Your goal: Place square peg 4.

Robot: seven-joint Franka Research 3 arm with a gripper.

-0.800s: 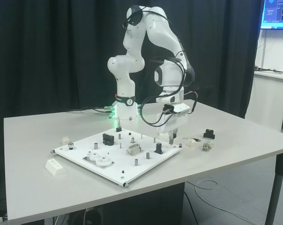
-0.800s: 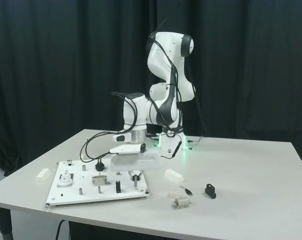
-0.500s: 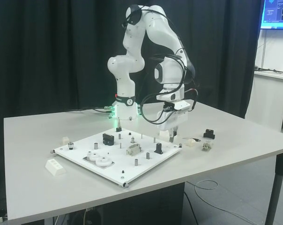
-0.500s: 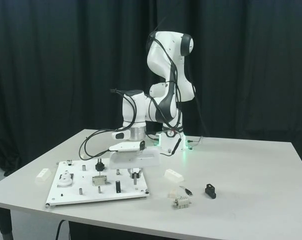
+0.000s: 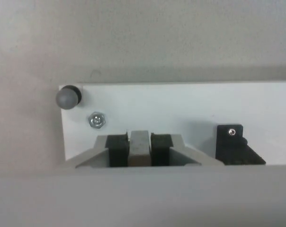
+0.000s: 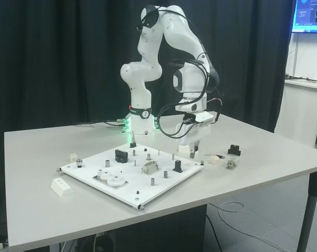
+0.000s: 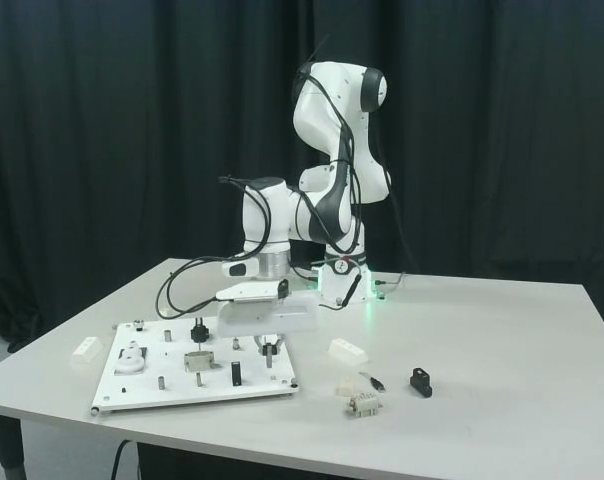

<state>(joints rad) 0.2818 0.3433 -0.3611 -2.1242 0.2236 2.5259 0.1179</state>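
Note:
Between the two black fingers [image 5: 117, 149] of my gripper [image 5: 139, 150] sits square peg 4 [image 5: 139, 142], a small grey block, and the gripper is shut on it. Below it lies the white assembly board [image 5: 181, 104], close to the corner with a grey ball foot [image 5: 68, 98] and a nut [image 5: 97, 120]. In the first room view the gripper [image 6: 194, 153] hangs just above the board's [image 6: 164, 187] right corner. The second room view shows the gripper [image 7: 270, 348] over the near right part of the board [image 7: 182, 386].
A black block [image 5: 235, 144] stands on the board beside the gripper. White gears [image 6: 108, 177], pegs and black fixtures fill the board. Off the board lie a white block [image 6: 61, 187], a black connector [image 6: 233, 150], a grey connector [image 6: 232, 165] and a small white piece [image 6: 213, 159].
The wrist and gripper have risen a little above the board's right corner, staying over the same spot. Nothing else on the table has moved.

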